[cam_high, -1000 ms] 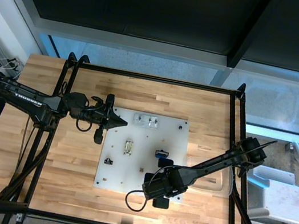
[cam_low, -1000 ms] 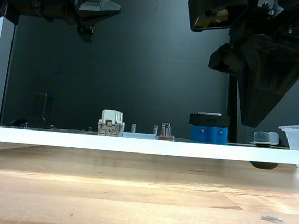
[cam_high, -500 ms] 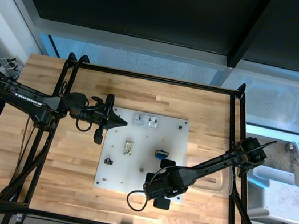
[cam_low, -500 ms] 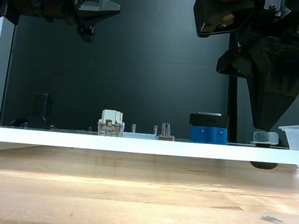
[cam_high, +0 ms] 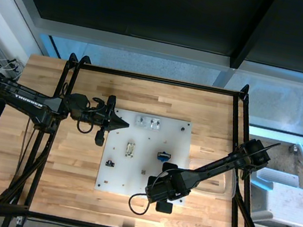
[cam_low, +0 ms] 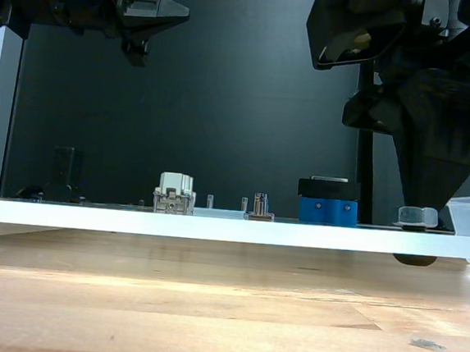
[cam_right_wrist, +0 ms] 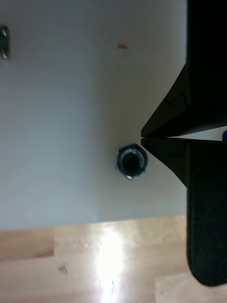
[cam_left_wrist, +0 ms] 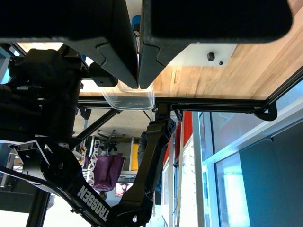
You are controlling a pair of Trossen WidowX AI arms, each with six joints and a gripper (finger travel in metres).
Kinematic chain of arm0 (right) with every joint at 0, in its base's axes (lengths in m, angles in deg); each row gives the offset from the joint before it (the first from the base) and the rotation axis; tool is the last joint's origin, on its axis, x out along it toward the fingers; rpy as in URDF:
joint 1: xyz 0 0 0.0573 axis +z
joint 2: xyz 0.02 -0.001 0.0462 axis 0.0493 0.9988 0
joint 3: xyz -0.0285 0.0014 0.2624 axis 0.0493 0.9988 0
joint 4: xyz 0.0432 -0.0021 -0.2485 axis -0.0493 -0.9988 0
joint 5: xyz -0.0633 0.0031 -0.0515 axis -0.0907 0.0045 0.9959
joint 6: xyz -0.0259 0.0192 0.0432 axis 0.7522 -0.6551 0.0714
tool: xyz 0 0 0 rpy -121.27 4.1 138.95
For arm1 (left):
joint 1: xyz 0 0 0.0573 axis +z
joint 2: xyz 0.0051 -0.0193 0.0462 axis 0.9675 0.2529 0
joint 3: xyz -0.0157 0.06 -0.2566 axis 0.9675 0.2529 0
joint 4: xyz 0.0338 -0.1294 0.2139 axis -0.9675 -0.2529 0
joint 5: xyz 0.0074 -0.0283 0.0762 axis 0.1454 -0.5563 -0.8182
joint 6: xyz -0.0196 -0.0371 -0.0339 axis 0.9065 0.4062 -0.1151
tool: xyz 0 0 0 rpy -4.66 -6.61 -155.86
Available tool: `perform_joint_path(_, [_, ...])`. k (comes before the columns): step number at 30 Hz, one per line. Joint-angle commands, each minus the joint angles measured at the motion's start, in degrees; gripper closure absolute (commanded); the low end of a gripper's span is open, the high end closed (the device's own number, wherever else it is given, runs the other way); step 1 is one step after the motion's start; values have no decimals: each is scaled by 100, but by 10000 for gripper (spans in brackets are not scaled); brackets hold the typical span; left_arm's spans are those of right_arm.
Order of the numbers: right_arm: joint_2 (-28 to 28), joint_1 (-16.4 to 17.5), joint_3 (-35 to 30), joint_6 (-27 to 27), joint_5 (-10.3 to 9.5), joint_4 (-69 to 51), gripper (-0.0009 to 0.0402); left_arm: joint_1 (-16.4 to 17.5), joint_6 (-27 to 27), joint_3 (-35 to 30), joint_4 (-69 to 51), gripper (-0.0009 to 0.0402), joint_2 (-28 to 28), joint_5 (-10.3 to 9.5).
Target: Pick the M12 fastener and fasten on the M12 threads
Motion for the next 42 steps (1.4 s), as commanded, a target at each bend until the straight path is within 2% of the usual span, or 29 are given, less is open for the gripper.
perform_joint_path(1, [-31,-4,-72,155,-909,17,393,0,-2,0,2,393,2,0])
perform_joint_path(2, [-35,-7,-103,310,-1333,44,393,0,-2,0,2,393,2,0])
perform_joint_path(3, [-50,-7,-120,433,-1665,70,393,0,-2,0,0,393,2,0])
perform_joint_path(4, [-81,-4,-122,514,-1836,85,393,0,-2,0,0,393,2,0])
perform_joint_path(5, [-90,-4,-120,542,-1843,79,393,0,-2,0,0,393,2,0])
perform_joint_path(10, [-109,-4,-118,496,-1425,-48,393,2,-2,0,0,393,2,0])
perform_joint_path(12, [-109,-4,-122,472,-1084,-107,393,0,-2,0,0,393,2,0])
perform_joint_path(16, [-170,-9,-120,328,-238,-262,393,2,-2,0,0,393,2,0])
perform_joint_path(19, [-179,-13,-114,328,179,-299,393,2,-2,0,0,393,2,0])
perform_joint_path(21, [-177,-15,-90,328,345,-275,393,0,-2,0,2,393,2,0])
perform_joint_path(26, [-70,-20,-66,297,374,-109,393,2,-2,0,2,393,2,0])
perform_joint_path(33, [-2,-20,-70,214,243,-87,393,0,-2,0,0,393,2,0])
perform_joint_path(34, [-11,-17,-79,199,87,-79,393,0,-2,0,2,393,2,0])
perform_joint_path(38, [-33,-20,-90,348,-1272,52,393,2,-2,0,0,393,2,0])
perform_joint_path(39, [-44,-20,-90,448,-1558,87,393,0,-2,0,0,393,2,0])
perform_joint_path(40, [-55,-17,-90,564,-1749,96,393,0,-2,0,2,393,2,0])
perform_joint_path(41, [-72,-17,-87,656,-1829,85,393,0,-2,0,2,393,2,0])
perform_joint_path(42, [-79,-17,-87,667,-1808,63,393,0,-2,0,2,393,2,0])
